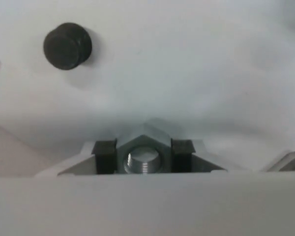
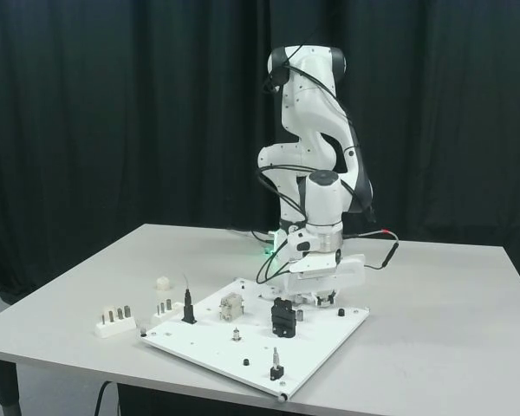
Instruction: Pick bolt 4.
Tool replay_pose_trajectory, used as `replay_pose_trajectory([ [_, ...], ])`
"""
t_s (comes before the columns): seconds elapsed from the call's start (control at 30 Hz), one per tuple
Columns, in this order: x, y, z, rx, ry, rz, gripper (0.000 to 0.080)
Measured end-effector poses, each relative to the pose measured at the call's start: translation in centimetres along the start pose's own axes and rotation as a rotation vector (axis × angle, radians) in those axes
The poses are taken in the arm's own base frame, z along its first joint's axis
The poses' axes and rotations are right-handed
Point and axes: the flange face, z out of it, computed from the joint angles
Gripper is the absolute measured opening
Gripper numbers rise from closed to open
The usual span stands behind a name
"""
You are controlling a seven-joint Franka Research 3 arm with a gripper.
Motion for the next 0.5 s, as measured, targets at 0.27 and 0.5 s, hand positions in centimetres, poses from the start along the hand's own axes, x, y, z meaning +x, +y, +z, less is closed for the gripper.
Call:
replay_pose_trajectory([
  [0.27,-0.1,0.3,-1.8,-0.004,-0.021,0.013,0.0227],
  [0.5,-0.1,0.7,-3.6,-0.003,-0.036,0.021,0.0225],
])
